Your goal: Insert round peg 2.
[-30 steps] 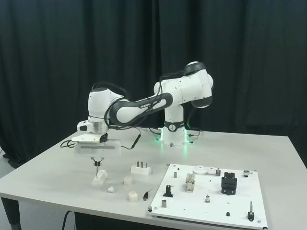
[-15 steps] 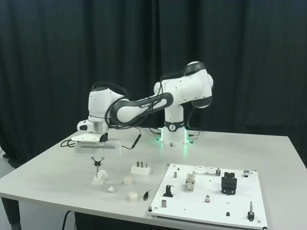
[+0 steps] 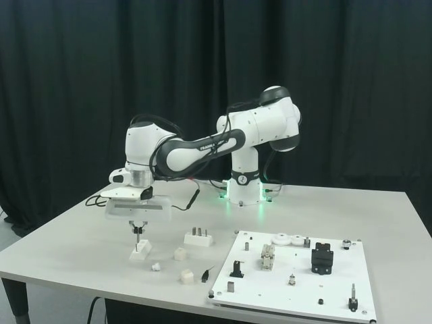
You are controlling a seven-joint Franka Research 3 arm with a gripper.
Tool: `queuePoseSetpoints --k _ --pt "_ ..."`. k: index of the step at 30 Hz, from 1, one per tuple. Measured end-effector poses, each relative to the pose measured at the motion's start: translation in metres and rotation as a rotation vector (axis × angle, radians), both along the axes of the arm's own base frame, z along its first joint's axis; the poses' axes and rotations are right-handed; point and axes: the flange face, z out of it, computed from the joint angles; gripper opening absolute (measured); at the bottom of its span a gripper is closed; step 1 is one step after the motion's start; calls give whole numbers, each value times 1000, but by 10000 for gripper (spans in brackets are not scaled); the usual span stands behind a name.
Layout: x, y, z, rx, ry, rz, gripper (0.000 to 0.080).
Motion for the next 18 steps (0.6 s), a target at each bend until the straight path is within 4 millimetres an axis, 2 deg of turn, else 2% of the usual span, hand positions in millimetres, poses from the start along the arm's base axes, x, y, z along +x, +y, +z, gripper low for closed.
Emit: queuePoseSetpoints --k 18 --pt "8 14 11 2 -19 -26 61"
